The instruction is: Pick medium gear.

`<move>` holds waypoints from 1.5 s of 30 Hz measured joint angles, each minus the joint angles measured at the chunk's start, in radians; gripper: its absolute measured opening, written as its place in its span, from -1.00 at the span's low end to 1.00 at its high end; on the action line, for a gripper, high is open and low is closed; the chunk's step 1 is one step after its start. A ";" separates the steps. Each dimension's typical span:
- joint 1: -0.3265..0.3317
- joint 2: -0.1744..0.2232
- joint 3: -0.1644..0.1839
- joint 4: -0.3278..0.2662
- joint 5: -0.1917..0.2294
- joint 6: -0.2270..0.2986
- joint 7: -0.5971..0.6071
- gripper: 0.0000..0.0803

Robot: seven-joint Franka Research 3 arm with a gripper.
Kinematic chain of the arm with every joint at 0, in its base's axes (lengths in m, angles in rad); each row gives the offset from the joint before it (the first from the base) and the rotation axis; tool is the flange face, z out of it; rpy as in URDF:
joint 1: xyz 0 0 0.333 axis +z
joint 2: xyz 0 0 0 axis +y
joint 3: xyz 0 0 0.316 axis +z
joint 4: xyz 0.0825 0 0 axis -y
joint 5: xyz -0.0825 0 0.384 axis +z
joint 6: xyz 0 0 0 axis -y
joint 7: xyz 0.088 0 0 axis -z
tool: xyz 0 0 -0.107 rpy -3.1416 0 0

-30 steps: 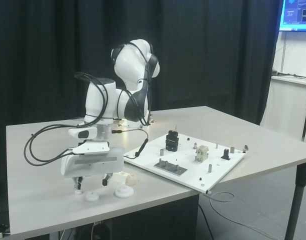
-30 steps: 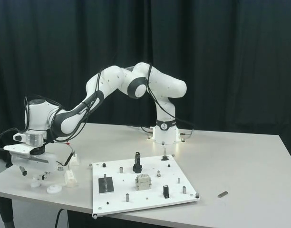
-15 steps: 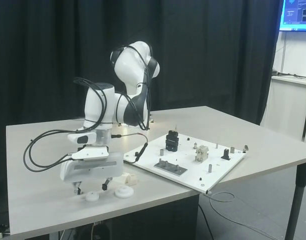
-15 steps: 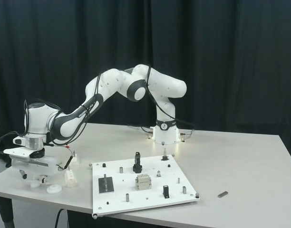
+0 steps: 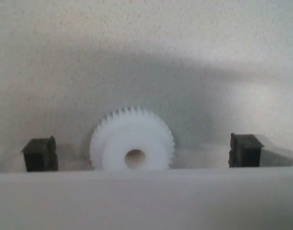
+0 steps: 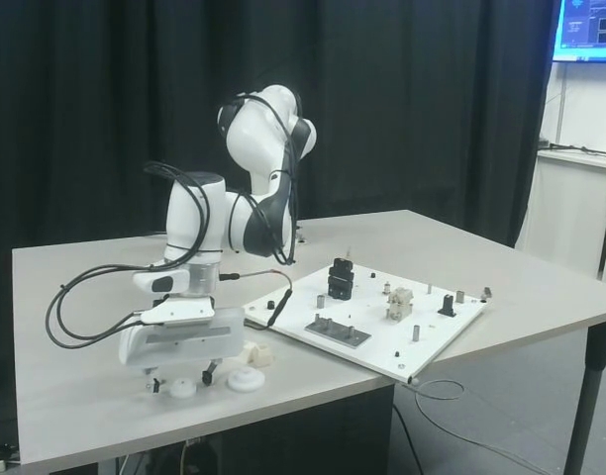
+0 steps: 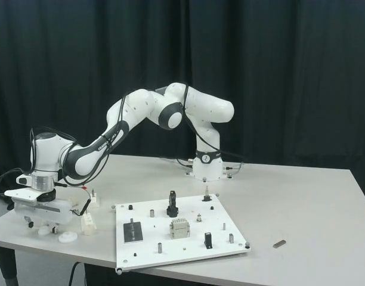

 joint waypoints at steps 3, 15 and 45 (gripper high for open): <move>0.000 0.003 0.000 0.000 0.001 0.005 0.000 0.99; -0.001 0.009 0.000 0.001 0.002 0.012 0.000 0.99; -0.002 0.012 -0.001 0.022 0.002 0.004 -0.008 -0.02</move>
